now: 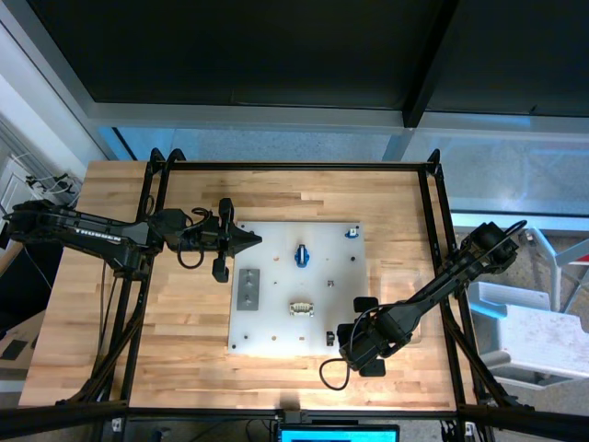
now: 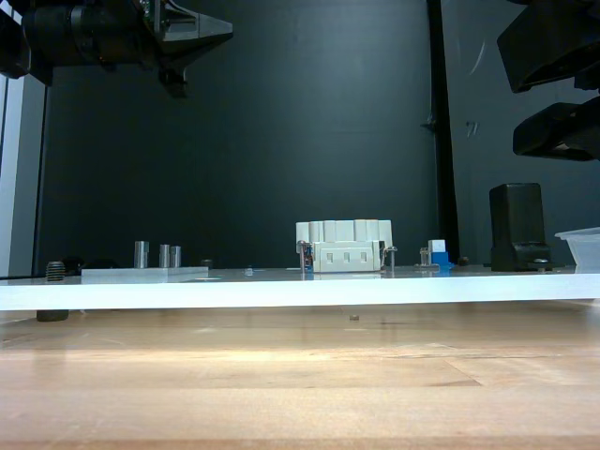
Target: Pick the 16mm bar from the taskboard and place it in the container
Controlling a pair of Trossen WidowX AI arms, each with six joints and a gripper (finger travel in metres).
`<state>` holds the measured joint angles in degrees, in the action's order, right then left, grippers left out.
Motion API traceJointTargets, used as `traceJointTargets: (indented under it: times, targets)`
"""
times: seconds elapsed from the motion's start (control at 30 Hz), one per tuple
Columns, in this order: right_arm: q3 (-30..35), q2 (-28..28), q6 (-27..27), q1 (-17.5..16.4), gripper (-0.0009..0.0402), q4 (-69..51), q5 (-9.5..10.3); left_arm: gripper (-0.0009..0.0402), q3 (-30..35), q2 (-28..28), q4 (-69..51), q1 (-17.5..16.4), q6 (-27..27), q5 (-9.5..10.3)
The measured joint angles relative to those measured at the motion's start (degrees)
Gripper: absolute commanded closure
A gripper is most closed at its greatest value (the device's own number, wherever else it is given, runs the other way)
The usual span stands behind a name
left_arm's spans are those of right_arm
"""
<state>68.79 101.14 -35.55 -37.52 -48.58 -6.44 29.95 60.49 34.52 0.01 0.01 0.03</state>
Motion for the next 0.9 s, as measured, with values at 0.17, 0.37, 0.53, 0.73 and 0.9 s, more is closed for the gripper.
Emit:
traceJointTargets:
  times: [0.17, 0.37, 0.53, 0.73, 0.9]
  targets:
    - [0.0, 0.0, 0.0, 0.0, 0.0368, 0.0, 0.02, 0.0393, 0.0, 0.0, 0.0, 0.0, 0.0, 0.00]
    - [0.0, -0.4, 0.0, 0.0, 0.0370, -0.1, 0.04, 0.0393, 0.0, 0.0, 0.0, 0.0, 0.0, 0.00]
    - [0.0, -2.2, 0.0, 0.0, 0.0370, -0.6, 0.04, 0.0393, 0.0, 0.0, 0.0, 0.0, 0.0, 0.00]
    - [0.0, -4.2, 0.0, 0.0, 0.0370, -1.5, 0.07, 0.0393, 0.0, 0.0, 0.0, 0.0, 0.0, 0.00]
    - [0.0, -5.8, 0.0, 0.0, 0.0370, -1.7, 0.07, 0.0393, 0.0, 0.0, 0.0, 0.0, 0.0, 0.00]
